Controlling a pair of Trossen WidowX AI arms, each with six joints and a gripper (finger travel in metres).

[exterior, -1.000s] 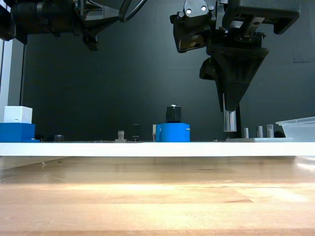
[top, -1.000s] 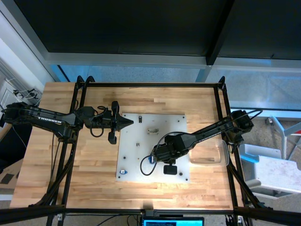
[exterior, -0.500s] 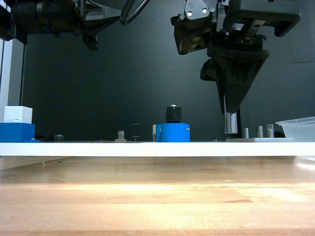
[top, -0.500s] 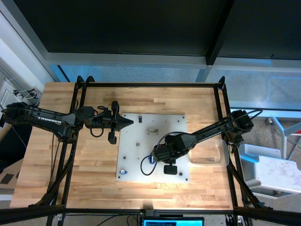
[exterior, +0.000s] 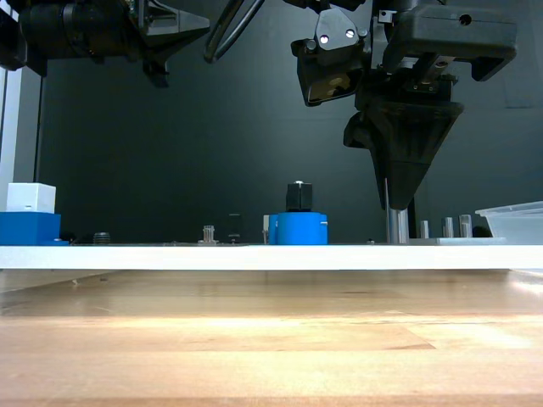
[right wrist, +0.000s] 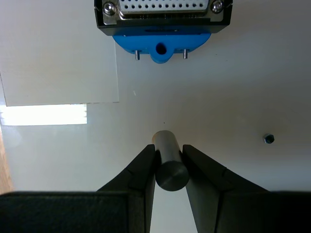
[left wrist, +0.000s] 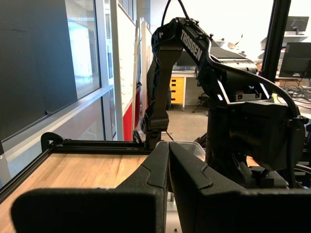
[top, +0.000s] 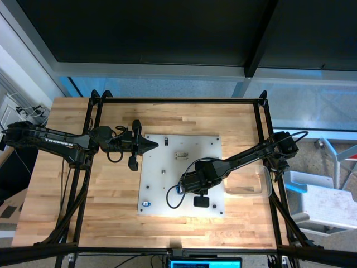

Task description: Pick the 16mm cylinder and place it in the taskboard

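Note:
My right gripper (exterior: 397, 202) is shut on the 16mm cylinder (exterior: 395, 225), a shiny grey metal peg held upright. Its lower end reaches the surface of the white taskboard (exterior: 170, 256). In the right wrist view the cylinder (right wrist: 168, 160) sits clamped between the two black fingers (right wrist: 142, 170), just short of the blue connector (right wrist: 162, 22), with the taskboard (right wrist: 252, 77) behind it. From above, the right gripper (top: 184, 188) is over the taskboard (top: 162, 190) near its middle. My left gripper (top: 154, 144) hovers at the board's far left edge, shut and empty (left wrist: 168, 160).
A clear plastic tray (top: 248, 185) lies just right of the board. A blue fitting with a black cap (exterior: 295, 225) stands left of the cylinder, several small metal pegs (exterior: 447, 226) right of it. A blue block topped by a white cube (exterior: 30, 216) stands at the far left.
My right gripper has moved straight down with the cylinder, whose lower end went from hanging above the board to meeting its surface. The left arm has stayed still.

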